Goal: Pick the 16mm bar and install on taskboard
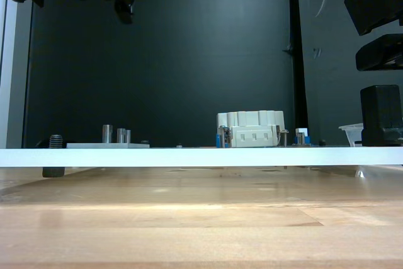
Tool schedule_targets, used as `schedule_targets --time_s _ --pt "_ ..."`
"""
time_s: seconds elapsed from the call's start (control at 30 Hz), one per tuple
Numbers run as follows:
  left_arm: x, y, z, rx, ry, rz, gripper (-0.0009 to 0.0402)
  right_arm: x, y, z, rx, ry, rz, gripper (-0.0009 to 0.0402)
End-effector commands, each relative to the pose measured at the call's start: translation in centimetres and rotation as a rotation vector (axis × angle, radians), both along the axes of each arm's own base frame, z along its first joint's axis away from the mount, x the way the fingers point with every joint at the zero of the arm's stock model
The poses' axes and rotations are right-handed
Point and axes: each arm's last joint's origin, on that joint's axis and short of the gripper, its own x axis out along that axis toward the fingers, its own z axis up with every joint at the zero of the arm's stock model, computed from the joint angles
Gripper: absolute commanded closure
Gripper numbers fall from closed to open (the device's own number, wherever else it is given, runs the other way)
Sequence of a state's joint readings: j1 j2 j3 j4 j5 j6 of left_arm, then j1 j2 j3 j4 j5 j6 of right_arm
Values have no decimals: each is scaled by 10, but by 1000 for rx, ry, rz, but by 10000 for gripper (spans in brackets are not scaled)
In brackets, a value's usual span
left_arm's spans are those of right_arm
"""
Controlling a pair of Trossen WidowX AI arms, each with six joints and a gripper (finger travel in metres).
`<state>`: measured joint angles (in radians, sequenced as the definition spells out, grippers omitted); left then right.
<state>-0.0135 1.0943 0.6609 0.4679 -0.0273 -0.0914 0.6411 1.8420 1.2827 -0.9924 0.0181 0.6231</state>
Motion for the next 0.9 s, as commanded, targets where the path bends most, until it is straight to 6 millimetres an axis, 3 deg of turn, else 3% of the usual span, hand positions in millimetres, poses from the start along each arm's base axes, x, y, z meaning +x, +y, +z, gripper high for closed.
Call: schedule_targets --time_s 0.03,0.17,0.67,0.9 --pt "0 0 0 1 0 0 393 0 0 0 -4 -8 0 393" --pt "0 0 0 1 0 0 393 1 0 0 -2 -10 2 375" --pt "0 0 0 0 0 0 393 -1 -1 4 -3 -9 2 215" --pt "0 0 0 0 0 0 393 -6 -5 17 10 -26 2 185"
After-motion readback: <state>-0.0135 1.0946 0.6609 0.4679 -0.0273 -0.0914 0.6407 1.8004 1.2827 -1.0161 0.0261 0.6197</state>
